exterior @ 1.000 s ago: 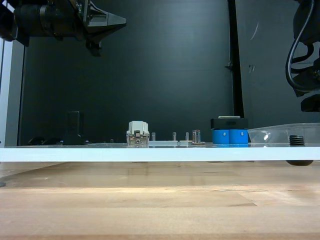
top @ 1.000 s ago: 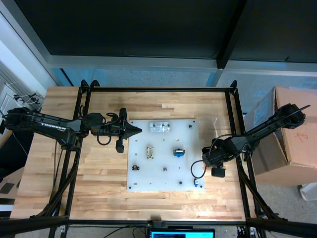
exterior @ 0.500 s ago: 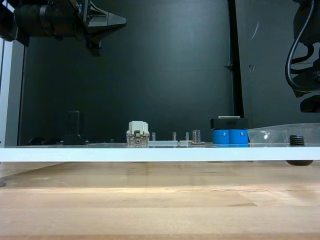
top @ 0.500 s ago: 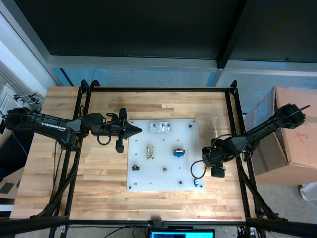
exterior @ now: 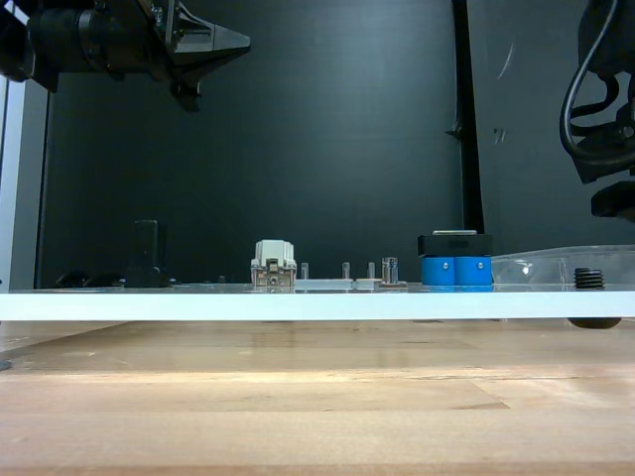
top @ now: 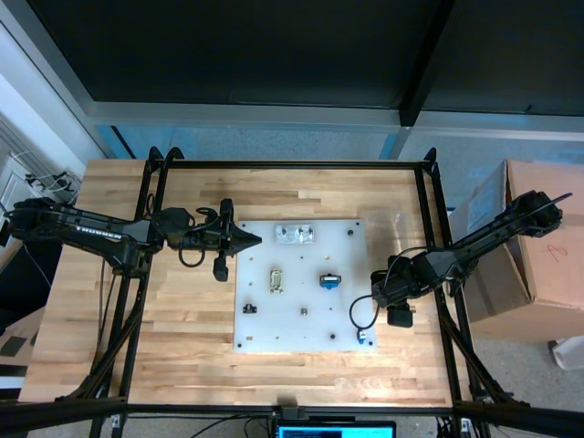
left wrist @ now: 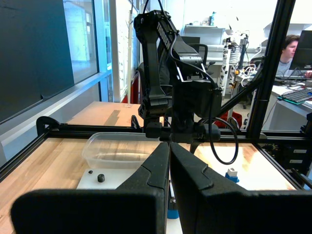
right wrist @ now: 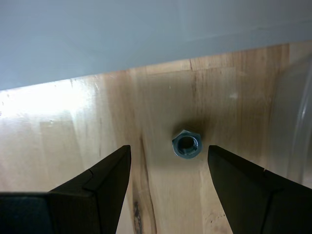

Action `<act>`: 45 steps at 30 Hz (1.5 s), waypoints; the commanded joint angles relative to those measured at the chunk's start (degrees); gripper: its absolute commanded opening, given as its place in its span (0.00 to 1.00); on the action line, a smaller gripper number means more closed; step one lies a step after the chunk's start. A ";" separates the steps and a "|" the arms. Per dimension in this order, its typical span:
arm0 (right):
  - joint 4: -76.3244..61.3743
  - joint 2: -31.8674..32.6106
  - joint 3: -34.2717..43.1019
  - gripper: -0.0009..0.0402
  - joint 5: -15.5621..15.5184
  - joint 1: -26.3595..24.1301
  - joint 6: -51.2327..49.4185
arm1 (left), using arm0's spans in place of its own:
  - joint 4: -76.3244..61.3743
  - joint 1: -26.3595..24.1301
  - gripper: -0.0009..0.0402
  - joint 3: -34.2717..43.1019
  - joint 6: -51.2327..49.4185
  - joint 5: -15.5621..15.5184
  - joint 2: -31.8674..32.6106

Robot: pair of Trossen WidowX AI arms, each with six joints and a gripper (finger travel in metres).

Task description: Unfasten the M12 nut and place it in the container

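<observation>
The small silver nut [right wrist: 185, 145] lies free and flat on the bare wood, hole upward, clear of its stud and outside the clear container [right wrist: 298, 131]. My right gripper [right wrist: 168, 148] hangs open straight above it, one finger on each side, touching nothing. In the high view that gripper [top: 379, 294] hovers just off the white board's [top: 274, 315] right edge and hides the nut. The black stud [exterior: 590, 280] shows bare ribs. My left gripper [top: 251, 240] is shut and empty, high over the board's far left edge.
The clear container [exterior: 561, 266] stands off the board's right side, and the left wrist view shows it [left wrist: 117, 150] with nothing visible inside. A blue block [exterior: 455, 263], a grey connector [exterior: 274, 268] and small posts stand on the board. A cardboard box [top: 538, 246] sits beyond the table.
The right arm has crept slightly left, toward the board's edge. The left arm has not moved and the stud stays bare.
</observation>
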 commanded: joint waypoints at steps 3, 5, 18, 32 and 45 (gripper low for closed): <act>-4.70 -1.42 4.07 0.56 -0.26 0.17 0.02 | 0.02 0.00 0.02 0.00 0.00 0.00 0.02; -7.63 -2.32 6.36 0.56 -0.24 0.24 -0.13 | 0.02 0.00 0.02 0.00 0.00 0.00 0.02; -27.02 -4.31 21.77 0.56 -0.22 0.24 -0.39 | 0.02 0.00 0.02 0.00 0.00 0.00 0.02; -26.53 -4.17 20.57 0.56 -0.22 0.28 -0.48 | 0.02 0.00 0.02 0.00 0.00 0.00 0.02; -10.23 -2.10 7.67 0.56 -0.24 0.85 -4.85 | 0.04 0.02 0.02 0.00 0.00 0.00 0.02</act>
